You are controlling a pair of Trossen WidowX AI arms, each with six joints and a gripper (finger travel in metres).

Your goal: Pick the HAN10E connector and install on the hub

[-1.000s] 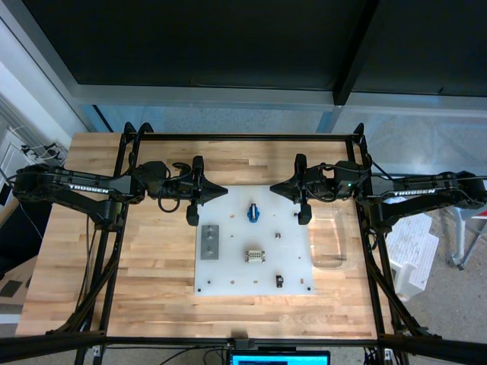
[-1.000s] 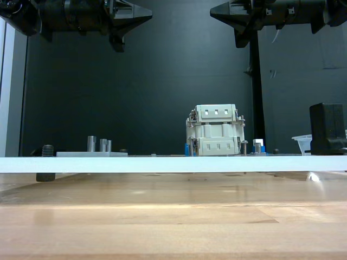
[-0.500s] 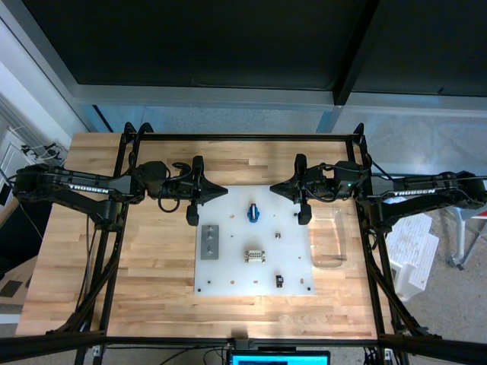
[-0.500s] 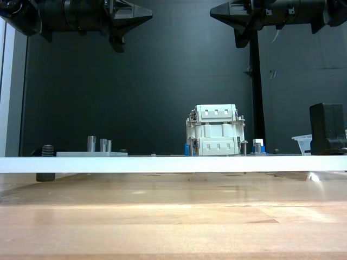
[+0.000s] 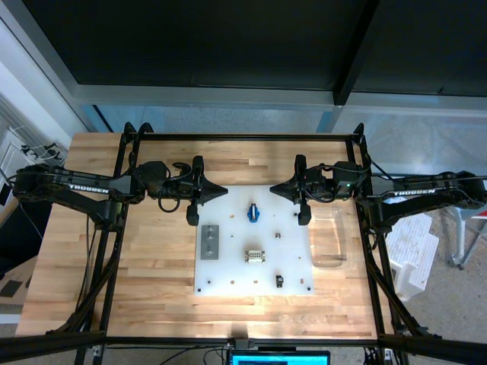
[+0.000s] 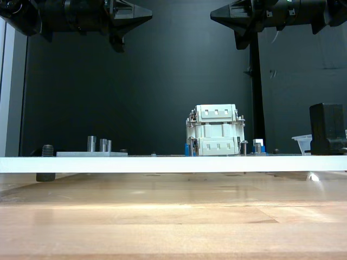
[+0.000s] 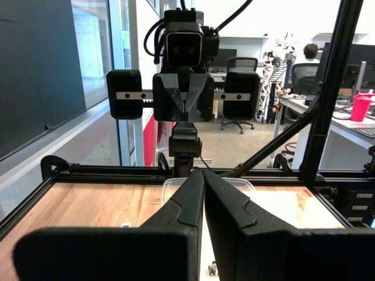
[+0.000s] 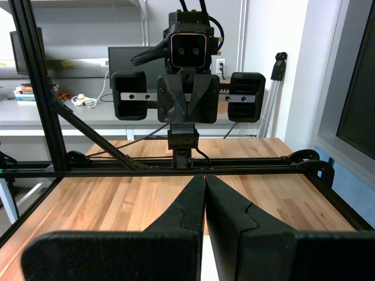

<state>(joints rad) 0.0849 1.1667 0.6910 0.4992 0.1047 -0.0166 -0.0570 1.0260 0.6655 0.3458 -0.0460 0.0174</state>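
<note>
A pale beige stack stands near the middle of the white board [image 5: 228,283]. In the low view its upper piece, the HAN10E connector [image 6: 216,112], sits on top of the hub [image 6: 216,144], which has metal screws at its ends. From above, the stack shows as one small block, the connector [image 5: 255,256]. My left gripper [image 5: 225,190] hangs high above the board's back left edge, shut and holding nothing. My right gripper [image 5: 272,190] faces it from the back right, also shut and holding nothing. Both stay well above and behind the stack, left gripper [image 6: 150,16] and right gripper [image 6: 212,10].
On the board lie a flat grey metal block [image 5: 208,242] with pegs, a blue knob [image 5: 252,212] and a small black part [image 5: 280,280]. A clear plastic container [image 5: 331,243] stands off the board's right edge. A black frame surrounds the wooden table.
</note>
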